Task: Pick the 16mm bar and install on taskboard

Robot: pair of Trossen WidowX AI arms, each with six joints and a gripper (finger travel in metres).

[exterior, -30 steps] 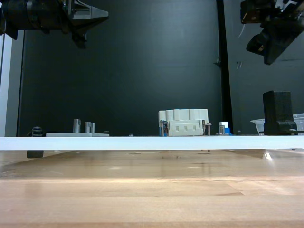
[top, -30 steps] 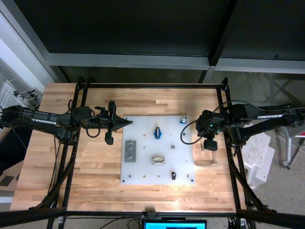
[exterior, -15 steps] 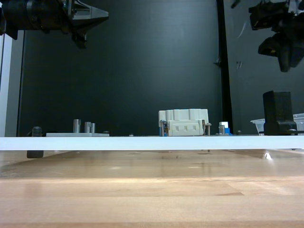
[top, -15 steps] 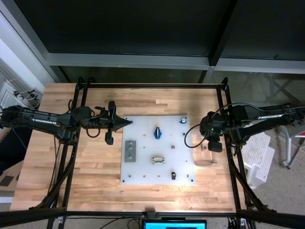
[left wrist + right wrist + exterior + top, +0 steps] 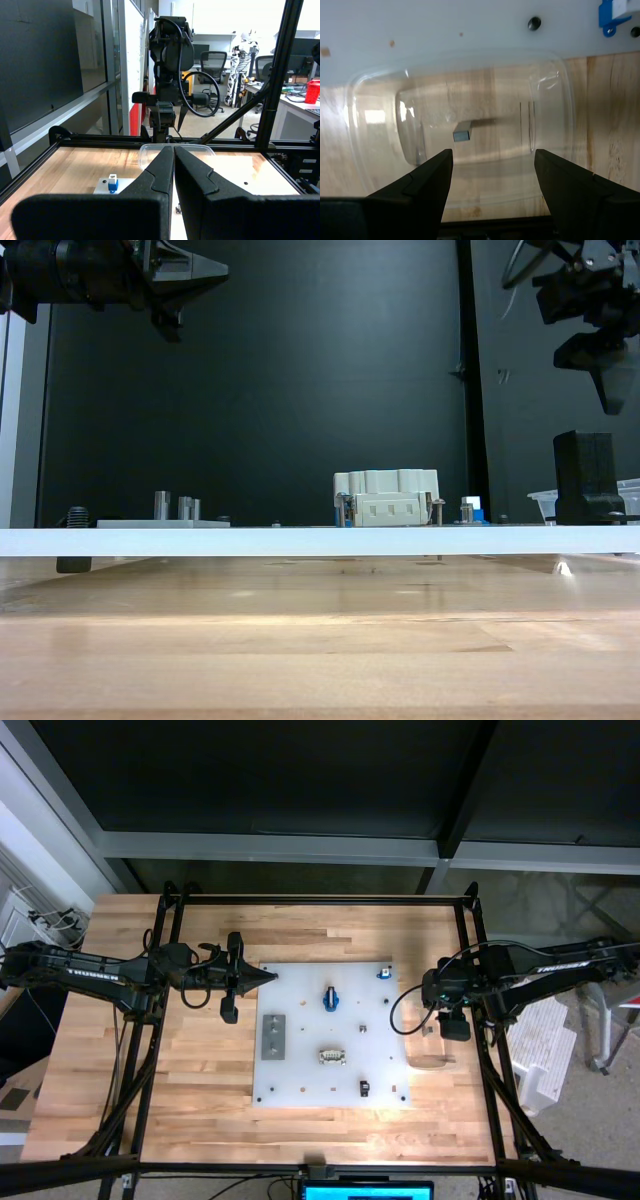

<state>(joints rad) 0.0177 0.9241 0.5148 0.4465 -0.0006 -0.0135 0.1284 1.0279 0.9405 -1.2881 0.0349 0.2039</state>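
The 16mm bar (image 5: 469,130), a small grey metal piece, lies free on the floor of a clear plastic tray (image 5: 555,90) beside the board. My right gripper (image 5: 492,156) hangs straight above that tray, pointing down, open, with nothing between its fingers. From above, the right gripper (image 5: 455,1026) sits over the tray (image 5: 428,1048) just off the white taskboard's (image 5: 300,1085) right edge. My left gripper (image 5: 262,977) hovers at the board's upper left corner, shut and holding nothing; its fingertips (image 5: 165,165) are pressed together.
On the board stand a grey block with pegs (image 5: 273,1037), a beige connector (image 5: 333,1057), a blue part (image 5: 330,999) and a small black post (image 5: 365,1088). The black frame rails (image 5: 480,1050) run close beside the tray. The low view shows the right gripper (image 5: 611,390) high above a black post (image 5: 585,478).
The right gripper has swung to the right, off the board's edge and over the tray, has tipped to point down, and has opened from shut. The left arm has stayed still.
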